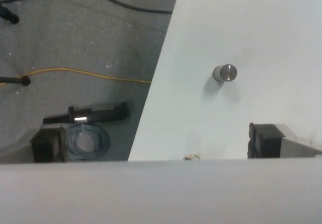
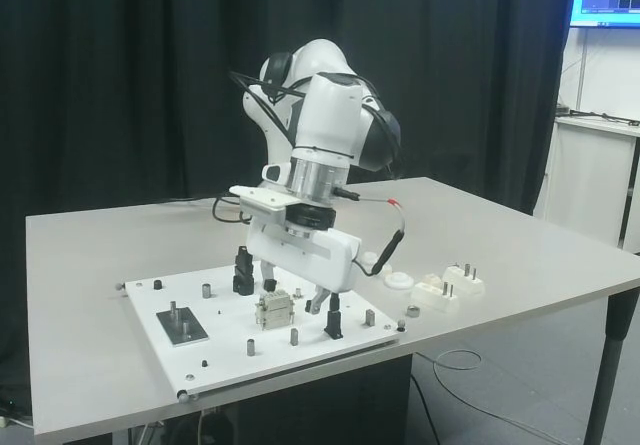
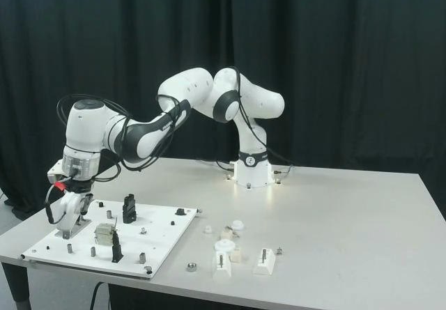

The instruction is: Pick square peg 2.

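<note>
Since the jaws hang over the grey worktop [image 2: 500, 225] with nothing in them, the step in hand looks like the approach, before any grasp. The white arm [image 2: 325, 115] reaches down over the white board [image 2: 225, 310], and the first room view shows the 2 fingers spread wide, just above it. Only 1 fingertip [image 1: 264, 141] shows in the wrist view.

Several short grey pegs stand upright on the board below and around the jaws, 1 just in front [image 2: 294, 336] and 1 to the side [image 2: 370, 317]. I cannot tell which is square peg 2. The peg [image 1: 225, 73] ahead of the jaws in the wrist view is round, so it is probably not the target.

Next move, I judge: centre over the right peg, descend, close.
</note>
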### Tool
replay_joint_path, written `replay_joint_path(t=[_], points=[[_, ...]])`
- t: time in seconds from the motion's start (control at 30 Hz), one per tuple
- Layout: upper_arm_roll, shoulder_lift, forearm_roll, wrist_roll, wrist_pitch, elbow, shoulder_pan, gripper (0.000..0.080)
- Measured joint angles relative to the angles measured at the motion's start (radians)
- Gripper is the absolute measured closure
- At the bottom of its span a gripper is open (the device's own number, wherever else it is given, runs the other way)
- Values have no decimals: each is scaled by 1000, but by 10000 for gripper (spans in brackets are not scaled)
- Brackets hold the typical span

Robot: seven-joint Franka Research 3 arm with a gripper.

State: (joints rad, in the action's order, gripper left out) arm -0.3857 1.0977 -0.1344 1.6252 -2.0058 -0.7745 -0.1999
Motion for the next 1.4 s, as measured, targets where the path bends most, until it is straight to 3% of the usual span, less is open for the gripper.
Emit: replay_joint_path(t=[1.03, 1.27, 1.4], points=[[14, -12, 49, -2, 17, 0, 2, 3], [32, -27, 63, -60, 57, 0, 2, 3], [45, -43, 65, -139, 108, 0, 7, 3]])
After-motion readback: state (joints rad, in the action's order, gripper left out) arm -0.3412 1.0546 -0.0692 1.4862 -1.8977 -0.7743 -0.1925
